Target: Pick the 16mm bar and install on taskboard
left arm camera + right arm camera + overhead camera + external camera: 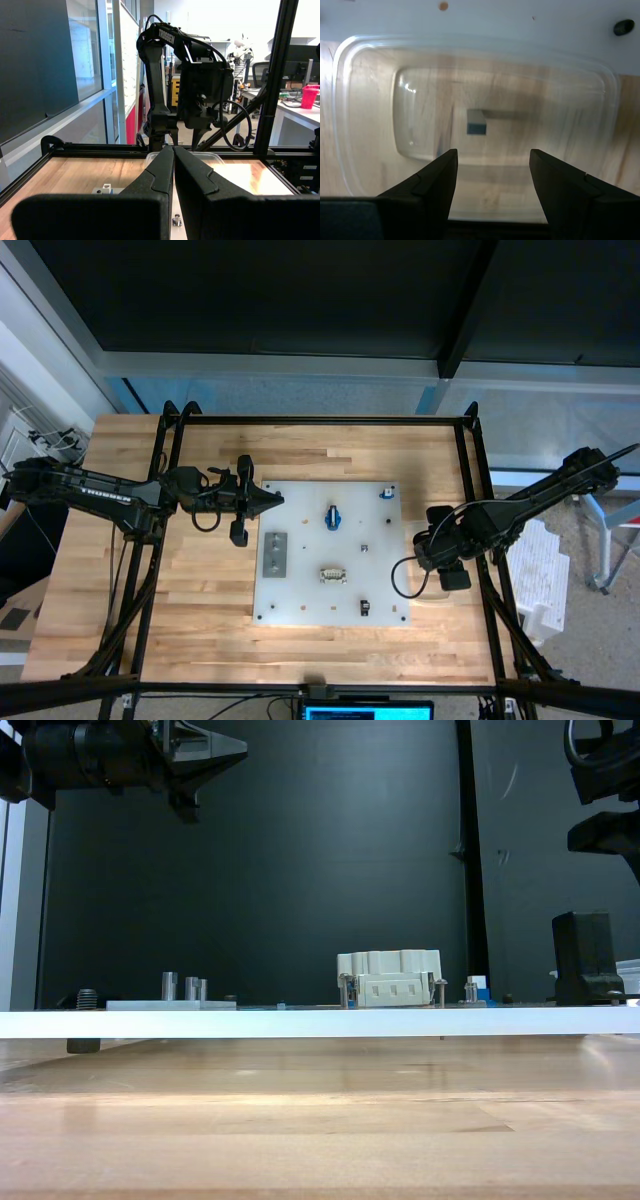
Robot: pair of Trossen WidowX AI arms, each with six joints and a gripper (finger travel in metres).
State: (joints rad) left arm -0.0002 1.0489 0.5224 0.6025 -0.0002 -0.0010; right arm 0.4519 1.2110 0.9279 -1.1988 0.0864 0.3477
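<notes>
The taskboard [300, 595] is a white square plate in the middle of the table, carrying a grey block [275, 553], a blue piece [333, 518] and a silver connector [333, 576]. A small short grey piece, the 16mm bar [476, 122], lies alone in the clear tray [340, 100]. My right gripper [492, 155] hangs open above the tray, just right of the board, with the bar ahead of its fingertips and apart from them. My left gripper [173, 150] is shut and empty, held high over the board's left edge [270, 500].
A black metal frame [470, 490] runs around the work area. On the board's near right part stands a small black part [585, 960]. Short pegs [170, 986] rise from the grey block. Bare wood lies in front of the board.
</notes>
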